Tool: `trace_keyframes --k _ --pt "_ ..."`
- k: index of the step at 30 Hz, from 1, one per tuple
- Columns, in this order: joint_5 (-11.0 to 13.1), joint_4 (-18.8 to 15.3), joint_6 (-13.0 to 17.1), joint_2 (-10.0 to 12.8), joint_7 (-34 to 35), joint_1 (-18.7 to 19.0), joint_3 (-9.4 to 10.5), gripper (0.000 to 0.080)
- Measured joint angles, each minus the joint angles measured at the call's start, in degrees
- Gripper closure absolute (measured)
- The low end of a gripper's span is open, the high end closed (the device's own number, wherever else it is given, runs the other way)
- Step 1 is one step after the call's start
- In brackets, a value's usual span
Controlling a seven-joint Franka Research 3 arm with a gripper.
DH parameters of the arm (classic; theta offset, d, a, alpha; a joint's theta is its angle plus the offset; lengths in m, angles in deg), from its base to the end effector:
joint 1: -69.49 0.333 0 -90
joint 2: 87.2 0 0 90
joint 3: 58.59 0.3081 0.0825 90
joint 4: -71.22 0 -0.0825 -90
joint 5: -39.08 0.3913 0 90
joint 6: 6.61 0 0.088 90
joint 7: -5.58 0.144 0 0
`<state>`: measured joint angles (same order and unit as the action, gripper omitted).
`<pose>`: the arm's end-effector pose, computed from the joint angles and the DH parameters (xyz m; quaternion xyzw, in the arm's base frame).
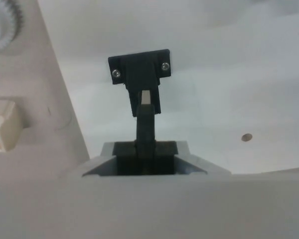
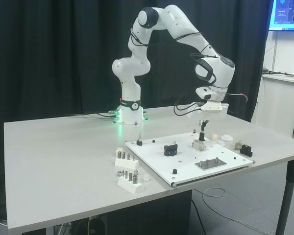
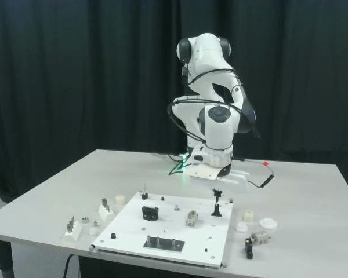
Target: Insert USB.
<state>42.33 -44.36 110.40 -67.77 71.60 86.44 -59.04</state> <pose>0.5303 0.1622 0.2136 0.8896 -0.4286 -0.1318 0.0869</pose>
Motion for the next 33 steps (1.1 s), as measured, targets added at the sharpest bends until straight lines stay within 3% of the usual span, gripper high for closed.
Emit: trace_keyframes --k 33 --pt "0.1 0.0 0.8 0.0 0.7 -0.1 -0.16 0.0732"
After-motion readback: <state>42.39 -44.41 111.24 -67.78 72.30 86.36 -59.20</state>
